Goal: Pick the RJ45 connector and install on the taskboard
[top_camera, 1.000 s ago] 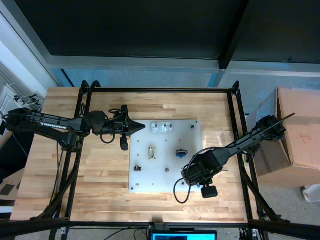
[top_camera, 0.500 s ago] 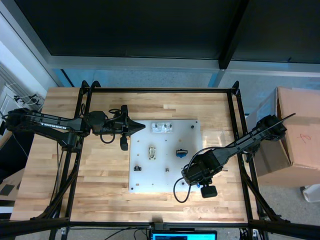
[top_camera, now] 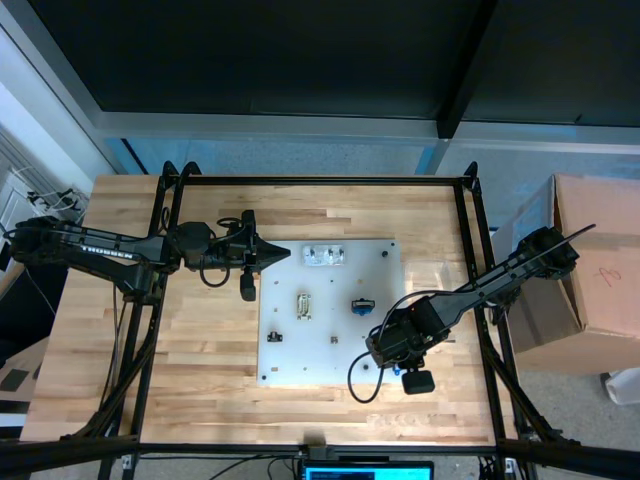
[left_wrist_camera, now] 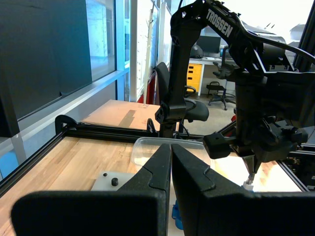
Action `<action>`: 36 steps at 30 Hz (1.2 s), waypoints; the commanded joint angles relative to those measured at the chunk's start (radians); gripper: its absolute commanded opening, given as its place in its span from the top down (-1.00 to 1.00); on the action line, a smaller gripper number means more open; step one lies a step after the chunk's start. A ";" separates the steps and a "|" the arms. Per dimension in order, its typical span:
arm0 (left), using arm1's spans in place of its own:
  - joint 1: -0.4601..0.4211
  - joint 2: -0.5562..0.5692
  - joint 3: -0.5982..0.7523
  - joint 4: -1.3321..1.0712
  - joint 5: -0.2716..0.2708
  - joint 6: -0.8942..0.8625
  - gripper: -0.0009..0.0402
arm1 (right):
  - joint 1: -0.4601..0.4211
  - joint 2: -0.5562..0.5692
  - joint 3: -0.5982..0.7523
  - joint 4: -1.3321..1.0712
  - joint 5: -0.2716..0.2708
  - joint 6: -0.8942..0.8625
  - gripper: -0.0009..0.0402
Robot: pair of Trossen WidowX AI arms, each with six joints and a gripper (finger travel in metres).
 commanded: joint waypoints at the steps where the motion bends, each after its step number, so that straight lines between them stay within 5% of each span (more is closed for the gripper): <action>1: 0.000 0.000 0.000 0.000 0.000 0.000 0.96 | 0.002 0.010 0.002 0.000 0.009 0.003 0.96; 22: 0.000 0.000 0.000 0.003 0.000 0.000 0.96 | 0.002 -0.002 0.035 -0.026 0.032 0.007 0.55; 36: 0.000 0.000 0.000 0.000 0.000 0.000 0.96 | 0.022 -0.126 0.035 -0.086 0.048 0.033 0.27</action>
